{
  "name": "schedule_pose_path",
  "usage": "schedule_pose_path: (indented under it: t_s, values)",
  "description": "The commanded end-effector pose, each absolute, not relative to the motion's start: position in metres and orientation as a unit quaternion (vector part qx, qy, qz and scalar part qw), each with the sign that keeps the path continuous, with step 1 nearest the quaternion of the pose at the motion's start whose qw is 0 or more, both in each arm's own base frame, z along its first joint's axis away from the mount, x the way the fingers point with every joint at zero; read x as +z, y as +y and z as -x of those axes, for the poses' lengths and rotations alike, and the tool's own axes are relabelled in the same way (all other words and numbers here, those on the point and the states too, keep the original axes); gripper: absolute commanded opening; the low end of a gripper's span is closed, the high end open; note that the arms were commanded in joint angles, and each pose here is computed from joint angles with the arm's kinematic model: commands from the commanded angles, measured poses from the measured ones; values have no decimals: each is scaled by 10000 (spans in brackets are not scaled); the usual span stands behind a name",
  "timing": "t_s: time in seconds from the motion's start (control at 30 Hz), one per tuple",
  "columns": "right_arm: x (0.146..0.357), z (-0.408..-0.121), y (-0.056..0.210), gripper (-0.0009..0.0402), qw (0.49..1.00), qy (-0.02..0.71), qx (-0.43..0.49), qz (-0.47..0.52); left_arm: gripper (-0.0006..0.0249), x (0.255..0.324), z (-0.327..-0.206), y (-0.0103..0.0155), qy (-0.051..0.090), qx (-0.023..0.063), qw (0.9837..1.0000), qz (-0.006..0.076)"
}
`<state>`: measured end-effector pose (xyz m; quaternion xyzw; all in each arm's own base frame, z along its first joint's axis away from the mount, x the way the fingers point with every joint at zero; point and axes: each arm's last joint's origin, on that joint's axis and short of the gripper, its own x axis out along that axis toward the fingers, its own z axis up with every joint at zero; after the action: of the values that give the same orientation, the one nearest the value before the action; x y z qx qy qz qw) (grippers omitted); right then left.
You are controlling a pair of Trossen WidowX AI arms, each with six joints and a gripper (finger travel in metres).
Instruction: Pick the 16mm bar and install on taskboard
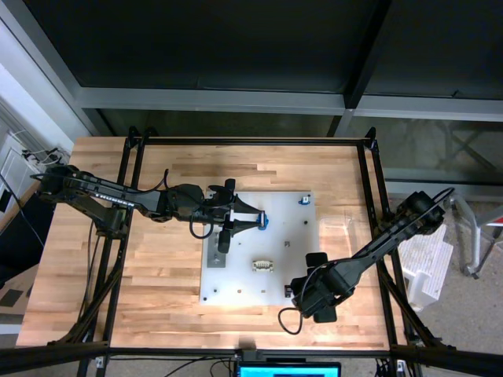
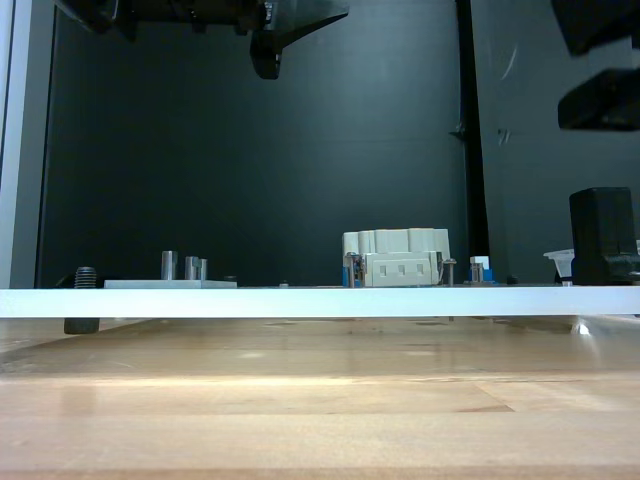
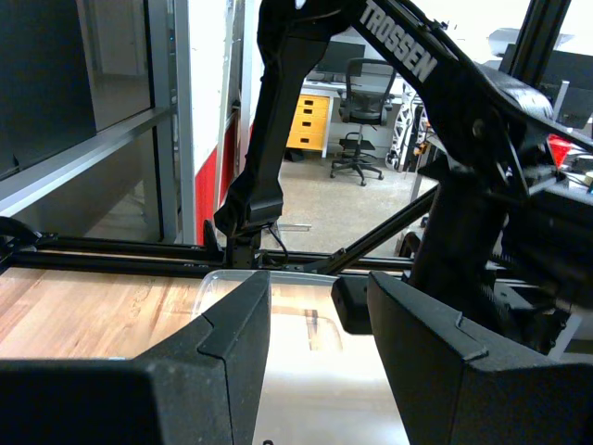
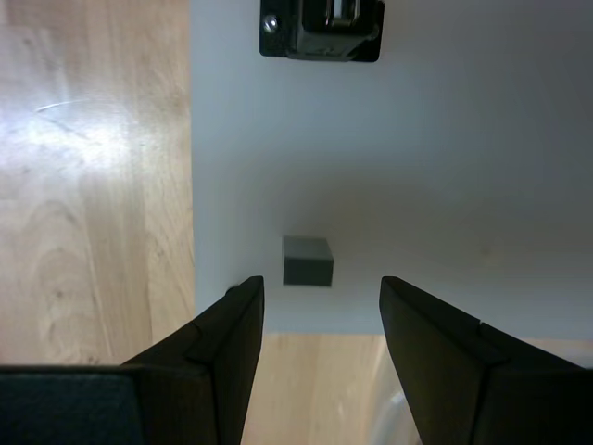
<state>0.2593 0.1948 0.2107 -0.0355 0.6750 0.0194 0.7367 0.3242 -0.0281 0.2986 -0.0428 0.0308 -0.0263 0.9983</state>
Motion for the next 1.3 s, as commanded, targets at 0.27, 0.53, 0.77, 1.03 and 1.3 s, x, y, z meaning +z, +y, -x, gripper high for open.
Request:
schedule_pose_path:
  t_s: [0.27, 0.53, 0.77, 1.03, 1.3]
  values:
    - [2551, -2524, 1695, 148, 7926, 6083, 152, 390, 140, 2986, -3242, -280, 308, -261, 9983, 429]
    - [2869, -2479, 1334, 101, 8461, 5322, 306, 22, 140, 2986, -3242, -280, 308, -261, 9983, 429]
    - [3114, -2394, 1010, 51, 8963, 4412, 441, -109, 140, 2986, -3242, -280, 308, -261, 9983, 429]
    - [3349, -2286, 602, 5, 9415, 3328, 514, -146, 140, 2986, -3242, -280, 308, -261, 9983, 429]
    - [3404, -2200, 235, -1, 9685, 2419, 538, -226, 140, 2986, -3242, -281, 308, -263, 9983, 428]
